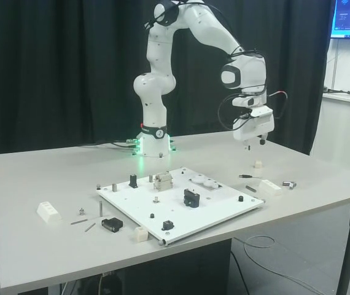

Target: Remove small gear.

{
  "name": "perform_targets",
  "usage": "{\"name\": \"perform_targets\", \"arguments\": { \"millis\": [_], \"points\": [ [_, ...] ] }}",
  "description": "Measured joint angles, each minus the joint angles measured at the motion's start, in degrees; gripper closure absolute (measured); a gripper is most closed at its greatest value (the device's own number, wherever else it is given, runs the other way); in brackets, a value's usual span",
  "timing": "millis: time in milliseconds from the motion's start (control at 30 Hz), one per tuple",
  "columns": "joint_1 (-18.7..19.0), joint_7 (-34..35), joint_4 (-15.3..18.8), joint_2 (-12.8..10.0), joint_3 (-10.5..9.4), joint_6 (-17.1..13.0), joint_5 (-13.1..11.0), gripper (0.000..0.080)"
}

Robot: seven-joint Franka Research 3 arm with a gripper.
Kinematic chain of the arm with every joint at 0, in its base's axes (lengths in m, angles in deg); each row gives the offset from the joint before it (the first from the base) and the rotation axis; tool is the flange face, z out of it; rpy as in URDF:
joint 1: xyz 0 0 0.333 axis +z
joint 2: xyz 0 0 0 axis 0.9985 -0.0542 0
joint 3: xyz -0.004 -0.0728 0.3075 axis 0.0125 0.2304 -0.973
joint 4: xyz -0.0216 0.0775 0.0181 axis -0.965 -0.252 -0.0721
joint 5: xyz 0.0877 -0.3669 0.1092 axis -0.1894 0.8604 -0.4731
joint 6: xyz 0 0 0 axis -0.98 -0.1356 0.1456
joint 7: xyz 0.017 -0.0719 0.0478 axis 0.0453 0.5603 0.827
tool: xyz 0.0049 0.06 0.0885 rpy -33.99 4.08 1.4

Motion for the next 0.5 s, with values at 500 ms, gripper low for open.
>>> {"name": "perform_targets", "arguments": {
  "millis": [500],
  "points": [
    [-2.20, -3.11, -1.06, -0.23, 0.37, 0.60, 0.15, 0.0003]
  ]
}}
